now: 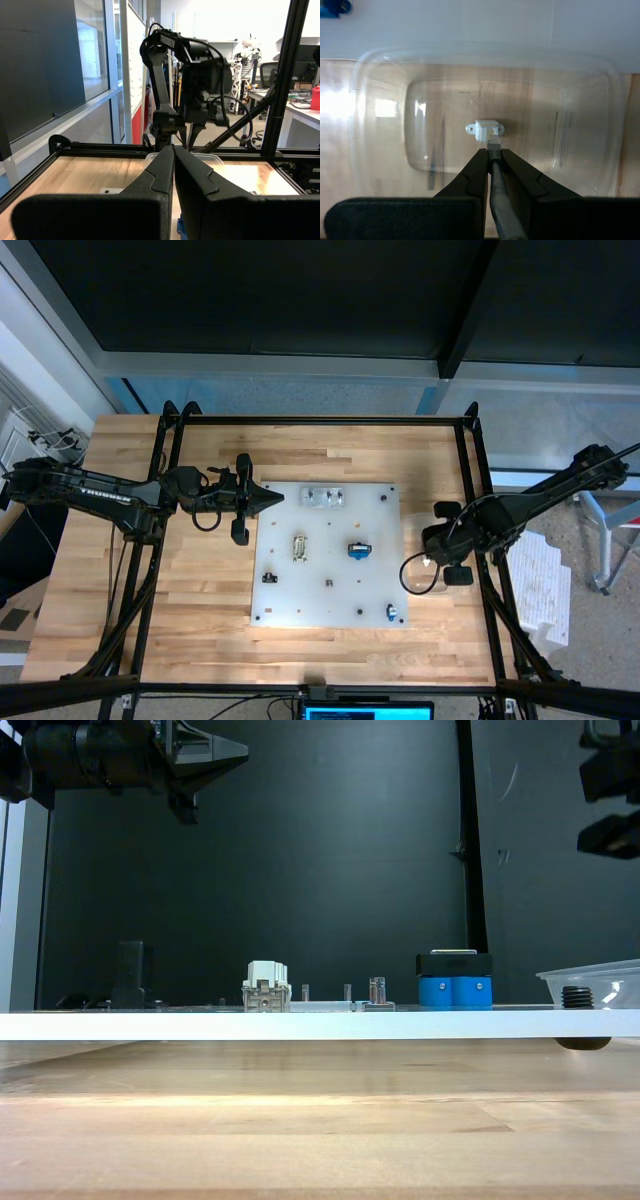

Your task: Pick the RJ45 connector and install on taskboard

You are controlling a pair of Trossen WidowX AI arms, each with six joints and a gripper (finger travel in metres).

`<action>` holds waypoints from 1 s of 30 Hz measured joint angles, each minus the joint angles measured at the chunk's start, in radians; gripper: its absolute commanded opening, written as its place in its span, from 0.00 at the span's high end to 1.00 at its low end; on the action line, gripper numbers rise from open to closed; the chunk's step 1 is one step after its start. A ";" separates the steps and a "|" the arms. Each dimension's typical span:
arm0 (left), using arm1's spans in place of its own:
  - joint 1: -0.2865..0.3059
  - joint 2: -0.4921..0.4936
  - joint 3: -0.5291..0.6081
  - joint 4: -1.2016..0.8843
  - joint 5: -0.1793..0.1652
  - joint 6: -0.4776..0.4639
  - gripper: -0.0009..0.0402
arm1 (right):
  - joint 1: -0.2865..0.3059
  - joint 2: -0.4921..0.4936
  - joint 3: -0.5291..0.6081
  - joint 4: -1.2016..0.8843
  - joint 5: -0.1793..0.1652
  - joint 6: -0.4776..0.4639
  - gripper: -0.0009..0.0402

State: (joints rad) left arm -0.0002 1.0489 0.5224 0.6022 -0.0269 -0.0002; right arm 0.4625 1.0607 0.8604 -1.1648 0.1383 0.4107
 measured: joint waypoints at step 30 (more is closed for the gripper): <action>0.000 0.000 0.000 0.000 0.000 0.000 0.98 | 0.091 0.224 0.235 -0.026 -0.035 0.158 0.98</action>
State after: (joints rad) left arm -0.0002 1.0489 0.5228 0.6022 -0.0269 -0.0002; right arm 0.5533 1.2846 1.0950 -1.1908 0.1036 0.5690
